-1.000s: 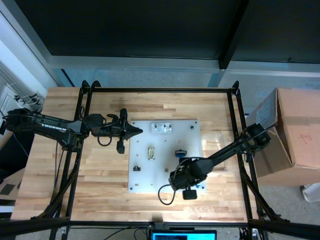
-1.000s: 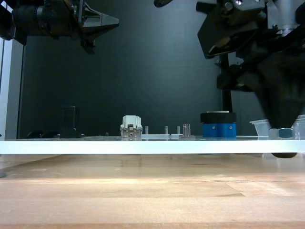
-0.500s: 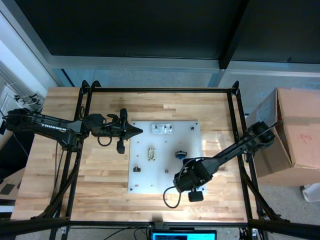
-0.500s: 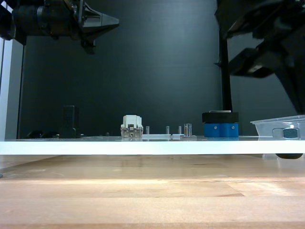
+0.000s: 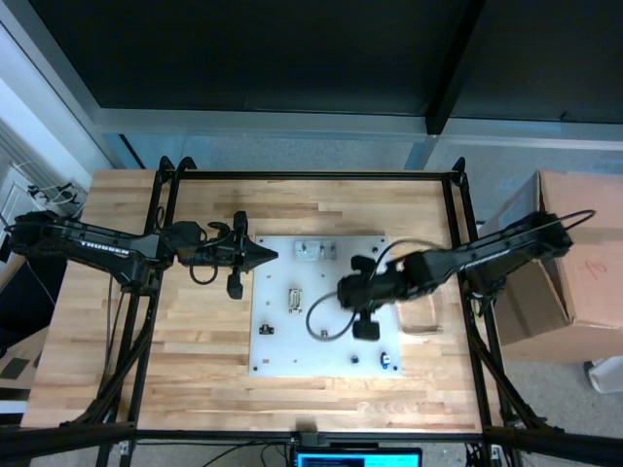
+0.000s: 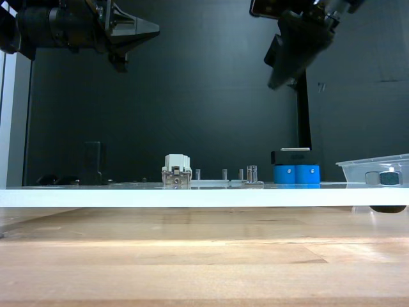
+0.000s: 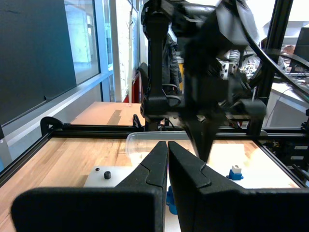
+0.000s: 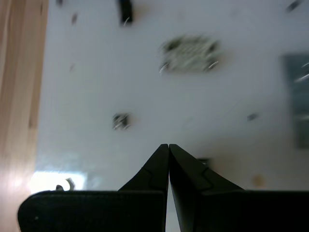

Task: Pick the M12 nut and place it on its threads and fasten

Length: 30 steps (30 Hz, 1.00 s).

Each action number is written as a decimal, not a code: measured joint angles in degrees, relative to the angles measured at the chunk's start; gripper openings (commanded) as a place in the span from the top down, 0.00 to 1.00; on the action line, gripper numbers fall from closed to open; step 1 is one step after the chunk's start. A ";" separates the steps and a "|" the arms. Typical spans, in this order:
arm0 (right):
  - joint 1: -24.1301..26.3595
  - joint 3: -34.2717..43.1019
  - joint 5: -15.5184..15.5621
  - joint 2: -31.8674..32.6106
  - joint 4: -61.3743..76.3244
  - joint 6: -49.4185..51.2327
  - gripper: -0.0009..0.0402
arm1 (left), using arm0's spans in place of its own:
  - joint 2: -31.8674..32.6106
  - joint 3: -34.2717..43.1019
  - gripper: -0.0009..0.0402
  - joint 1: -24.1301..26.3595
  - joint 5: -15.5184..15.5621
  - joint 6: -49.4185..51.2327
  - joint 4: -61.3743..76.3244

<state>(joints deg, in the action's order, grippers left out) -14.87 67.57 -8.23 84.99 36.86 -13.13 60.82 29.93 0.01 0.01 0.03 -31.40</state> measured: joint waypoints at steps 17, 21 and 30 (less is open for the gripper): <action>18.91 -20.90 10.45 -22.49 -46.64 10.69 0.98 | 0.00 0.02 0.98 0.00 0.04 0.00 0.00; 20.98 -26.64 13.90 -24.46 -57.88 10.29 0.98 | 0.02 0.02 0.98 0.00 0.00 0.00 0.00; 21.49 -35.89 13.84 -25.64 -67.73 8.94 0.98 | 0.02 0.02 0.98 0.00 0.02 0.00 0.02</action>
